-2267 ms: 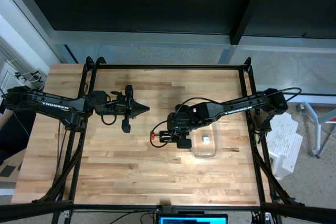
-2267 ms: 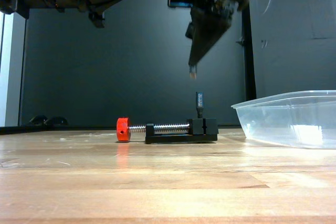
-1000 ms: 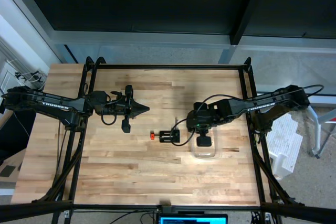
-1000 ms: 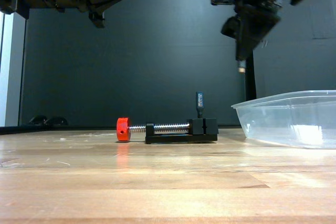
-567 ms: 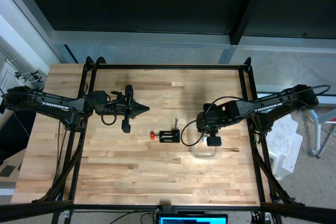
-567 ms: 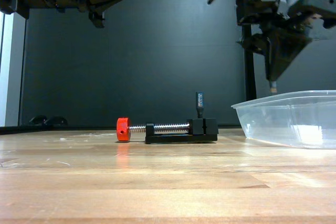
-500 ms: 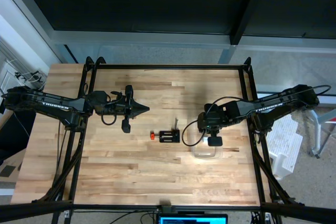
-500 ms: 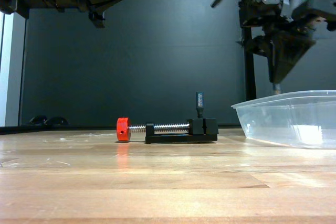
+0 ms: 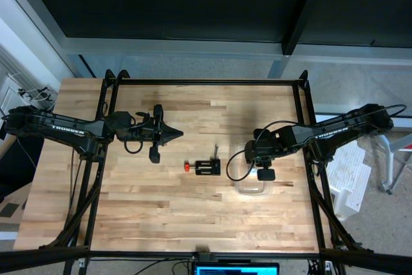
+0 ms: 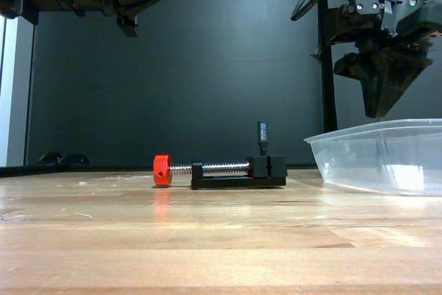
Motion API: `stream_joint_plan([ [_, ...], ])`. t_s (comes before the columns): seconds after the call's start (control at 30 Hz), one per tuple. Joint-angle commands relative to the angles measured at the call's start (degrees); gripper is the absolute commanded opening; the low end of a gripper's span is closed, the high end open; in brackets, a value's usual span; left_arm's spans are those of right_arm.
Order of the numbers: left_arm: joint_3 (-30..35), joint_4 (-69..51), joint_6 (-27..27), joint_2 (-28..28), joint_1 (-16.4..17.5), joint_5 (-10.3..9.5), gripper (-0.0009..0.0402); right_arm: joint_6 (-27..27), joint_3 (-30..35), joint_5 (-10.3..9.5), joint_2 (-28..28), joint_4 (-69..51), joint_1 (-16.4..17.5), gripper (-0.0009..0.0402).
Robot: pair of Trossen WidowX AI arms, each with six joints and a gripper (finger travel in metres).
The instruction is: Remove the USB-C connector from taskboard and place in the container
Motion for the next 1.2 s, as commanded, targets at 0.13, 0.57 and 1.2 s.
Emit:
stream_joint_plan([
  [0.13, 0.02, 0.00, 0.02, 0.02, 0.00, 0.02, 0.0000, 1.01, 0.22, 0.07, 0.04, 0.02, 0.28, 0.0132],
  [0.57, 0.02, 0.00, 0.02, 0.02, 0.00, 0.02, 0.0000, 3.52, 3.80, 0.02, 0.04, -2.19, 1.22, 0.0178],
  [1.2, 0.02, 0.00, 0.02, 0.02, 0.00, 0.02, 0.0000, -1.36, 3.67, -2.16, -8.41, 11.45, -3.52, 0.0014],
])
